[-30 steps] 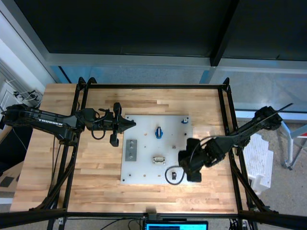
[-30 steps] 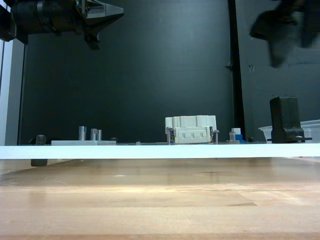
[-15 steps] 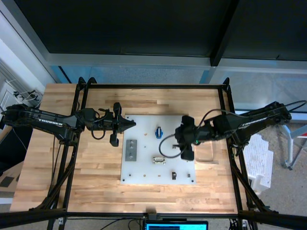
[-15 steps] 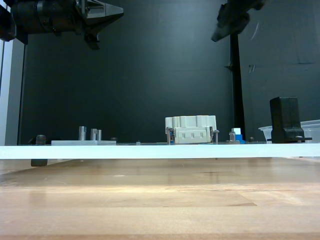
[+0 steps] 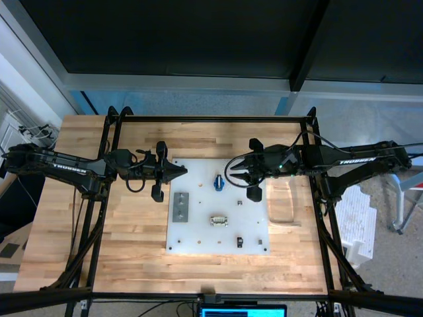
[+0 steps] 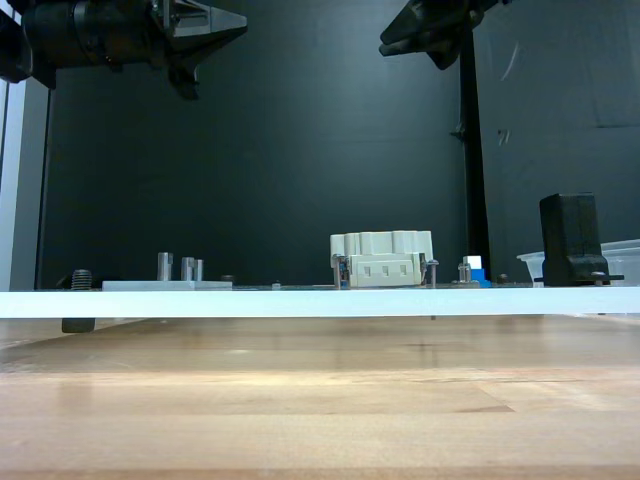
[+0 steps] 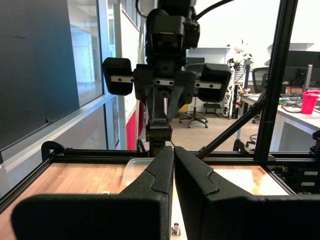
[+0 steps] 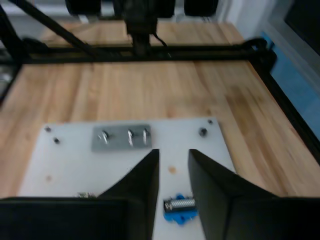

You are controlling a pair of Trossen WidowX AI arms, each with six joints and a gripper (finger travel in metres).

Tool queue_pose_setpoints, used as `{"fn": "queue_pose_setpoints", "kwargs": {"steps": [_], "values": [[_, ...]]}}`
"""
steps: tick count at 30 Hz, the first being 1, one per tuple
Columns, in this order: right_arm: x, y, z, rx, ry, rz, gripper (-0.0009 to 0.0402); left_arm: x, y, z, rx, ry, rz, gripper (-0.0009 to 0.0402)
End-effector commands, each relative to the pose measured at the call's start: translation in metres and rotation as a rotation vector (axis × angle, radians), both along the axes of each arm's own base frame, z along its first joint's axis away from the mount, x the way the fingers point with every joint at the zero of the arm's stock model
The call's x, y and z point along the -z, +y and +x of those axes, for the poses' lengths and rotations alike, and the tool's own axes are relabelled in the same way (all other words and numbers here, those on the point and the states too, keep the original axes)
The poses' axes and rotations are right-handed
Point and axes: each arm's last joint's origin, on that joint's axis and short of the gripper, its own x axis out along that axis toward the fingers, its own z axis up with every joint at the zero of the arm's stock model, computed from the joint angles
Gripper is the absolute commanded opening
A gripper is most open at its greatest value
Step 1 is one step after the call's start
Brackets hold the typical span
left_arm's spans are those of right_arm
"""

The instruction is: Pick the 16mm bar and install on taskboard

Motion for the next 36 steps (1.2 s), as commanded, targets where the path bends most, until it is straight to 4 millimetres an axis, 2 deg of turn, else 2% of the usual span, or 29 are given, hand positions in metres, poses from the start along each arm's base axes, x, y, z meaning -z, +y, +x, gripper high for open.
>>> {"fn": "queue_pose_setpoints", "kwargs": {"steps": [1, 3, 5, 11, 21, 30, 36], "values": [[0.005, -0.005, -0.002, -0.015, -0.077, 0.023, 0.0017, 0.000, 0.000, 0.000, 0.000, 0.000, 0.000, 0.0000], [0.009, -0.008, -0.004, -0.026, -0.110, 0.019, -0.0004, 0.000, 0.000, 0.000, 0.000, 0.000, 0.000, 0.0000], [0.012, -0.011, -0.005, -0.014, -0.146, 0.021, 0.0006, 0.000, 0.000, 0.000, 0.000, 0.000, 0.000, 0.0000], [0.021, -0.017, -0.006, -0.080, -0.267, 0.056, 0.0000, 0.000, 0.000, 0.000, 0.000, 0.000, 0.000, 0.0000], [0.034, -0.019, -0.007, -0.088, -0.459, 0.048, 0.0000, 0.000, 0.000, 0.000, 0.000, 0.000, 0.000, 0.0000], [0.049, -0.021, -0.011, -0.073, -0.524, 0.044, 0.0000, 0.000, 0.000, 0.000, 0.000, 0.000, 0.000, 0.0000], [0.050, -0.021, -0.011, -0.063, -0.517, 0.041, 0.0000, 0.000, 0.000, 0.000, 0.000, 0.000, 0.000, 0.0000]]}}
